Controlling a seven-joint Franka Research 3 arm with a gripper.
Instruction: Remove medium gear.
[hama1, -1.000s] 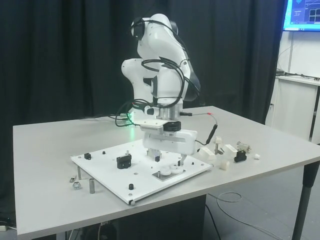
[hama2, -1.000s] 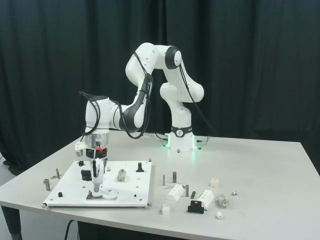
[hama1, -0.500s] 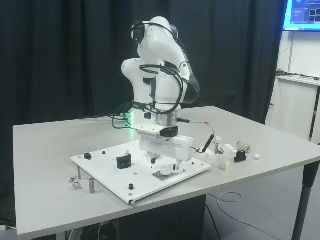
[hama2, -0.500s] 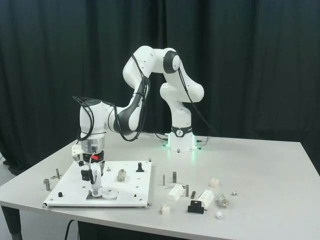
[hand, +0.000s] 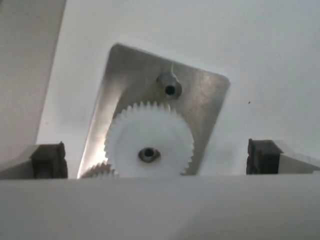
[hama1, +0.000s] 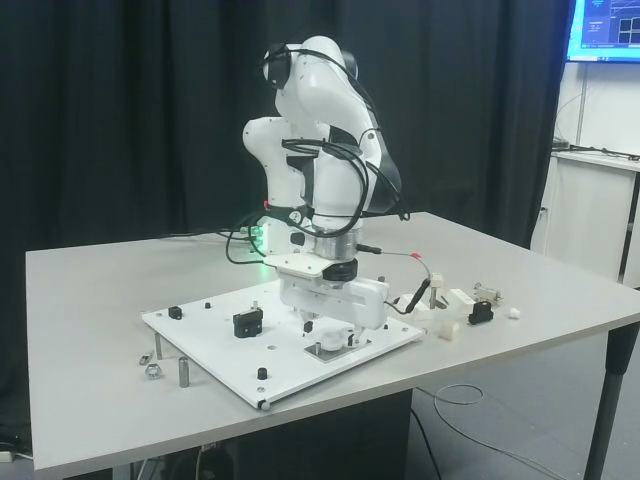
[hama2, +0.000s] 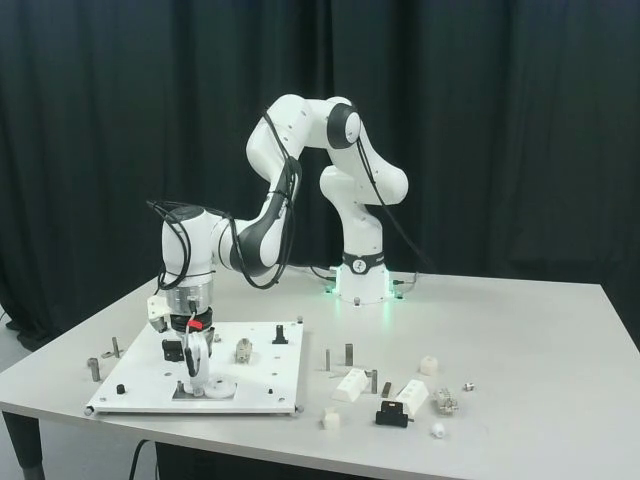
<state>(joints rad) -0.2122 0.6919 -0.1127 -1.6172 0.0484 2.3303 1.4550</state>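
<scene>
The grey table (hama2: 520, 340) carries a white board (hama2: 255, 385) near its front edge. Beside the board, on the side away from the arm's base (hama2: 362, 285), stand small grey posts (hama2: 103, 358). On the board's other side lie scattered white blocks (hama2: 350, 383), a black clamp (hama2: 391, 415) and what may be small metal fittings (hama2: 447, 402).

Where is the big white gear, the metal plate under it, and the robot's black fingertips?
big white gear (hand: 149, 145), wrist view, toothed face near its hub
metal plate (hand: 200, 102), wrist view, bare grey part
fingertips (hand: 261, 156), wrist view, one black pad
</scene>
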